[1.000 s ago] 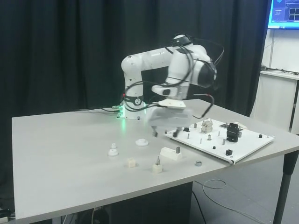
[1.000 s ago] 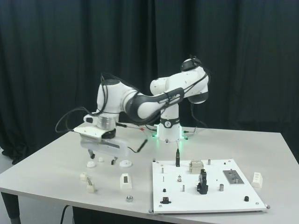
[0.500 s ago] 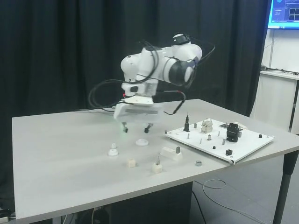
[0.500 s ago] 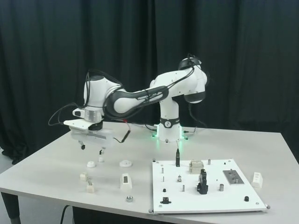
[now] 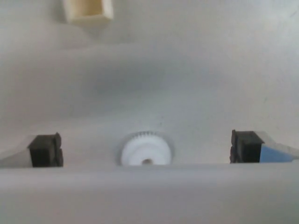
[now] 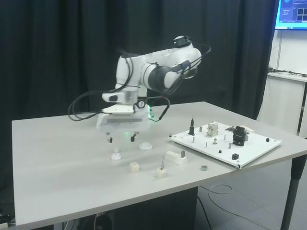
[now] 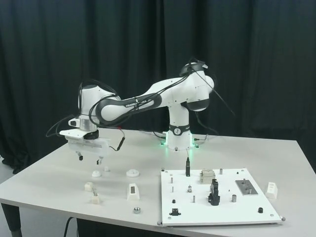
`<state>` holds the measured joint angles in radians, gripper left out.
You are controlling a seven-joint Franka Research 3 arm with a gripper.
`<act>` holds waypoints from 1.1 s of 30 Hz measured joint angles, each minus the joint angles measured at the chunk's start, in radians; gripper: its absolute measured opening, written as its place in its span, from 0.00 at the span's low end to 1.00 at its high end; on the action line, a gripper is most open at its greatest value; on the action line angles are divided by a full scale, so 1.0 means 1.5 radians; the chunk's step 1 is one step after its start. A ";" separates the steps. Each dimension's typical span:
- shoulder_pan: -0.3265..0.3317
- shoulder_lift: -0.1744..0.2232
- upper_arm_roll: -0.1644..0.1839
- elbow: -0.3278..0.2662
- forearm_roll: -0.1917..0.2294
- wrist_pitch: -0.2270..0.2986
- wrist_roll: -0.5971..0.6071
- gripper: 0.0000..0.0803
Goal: Pick medium gear.
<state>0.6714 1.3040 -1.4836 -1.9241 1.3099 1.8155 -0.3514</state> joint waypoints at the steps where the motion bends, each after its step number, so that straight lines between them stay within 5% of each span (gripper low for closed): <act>1: -0.006 0.000 0.004 0.000 0.005 0.001 -0.005 1.00; 13: -0.057 0.001 0.056 0.002 0.051 0.010 -0.035 1.00; 33: -0.079 0.001 0.110 0.000 0.057 0.030 -0.045 1.00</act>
<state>0.5531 1.3059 -1.3180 -1.9237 1.3950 1.8605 -0.4194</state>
